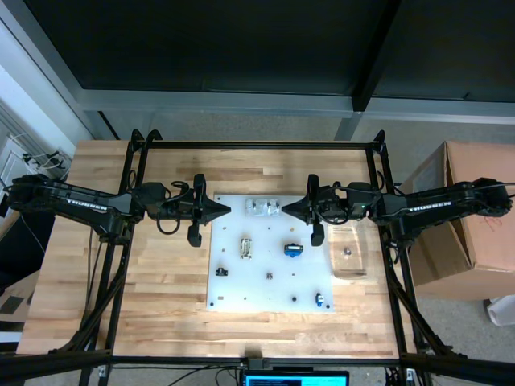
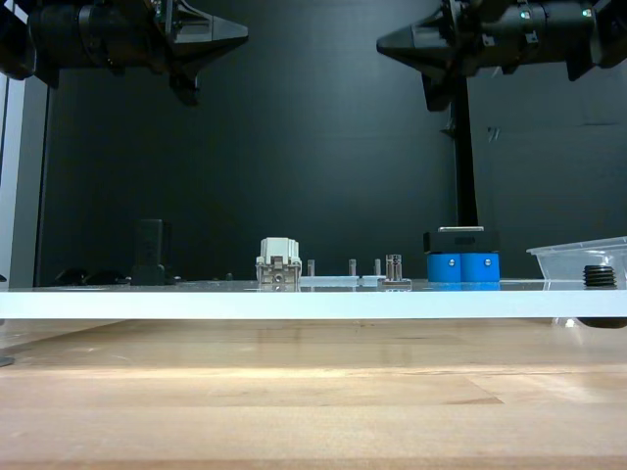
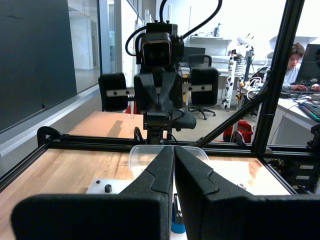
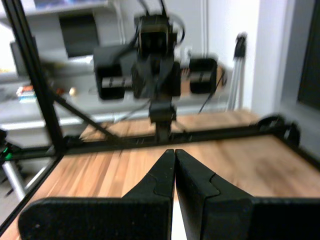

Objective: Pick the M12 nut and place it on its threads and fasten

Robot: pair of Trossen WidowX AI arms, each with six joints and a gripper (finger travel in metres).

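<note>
The small silver M12 nut point(image 1: 348, 250) lies free inside the clear tray point(image 1: 360, 265), just off the right edge of the white board point(image 1: 233, 289). The short black stud point(image 2: 602, 276) stands at the board's near right point(image 1: 321, 300) with its ribs bare. My left gripper point(image 1: 224, 209) hovers high over the board's far left edge, its fingers point(image 3: 161, 165) pressed together on nothing. My right gripper point(image 1: 286, 209) hangs high over the far middle of the board, facing the left one. It is shut and holds nothing, fingers point(image 4: 165, 167) touching. Both are far above the board in the low view.
On the board stand a grey connector point(image 1: 245, 248), a blue block point(image 1: 291, 249) and silver parts point(image 1: 264, 207) at the far edge. A black frame point(image 1: 257, 145) rings the wooden table. A cardboard box point(image 1: 467, 217) sits beyond the right side.
</note>
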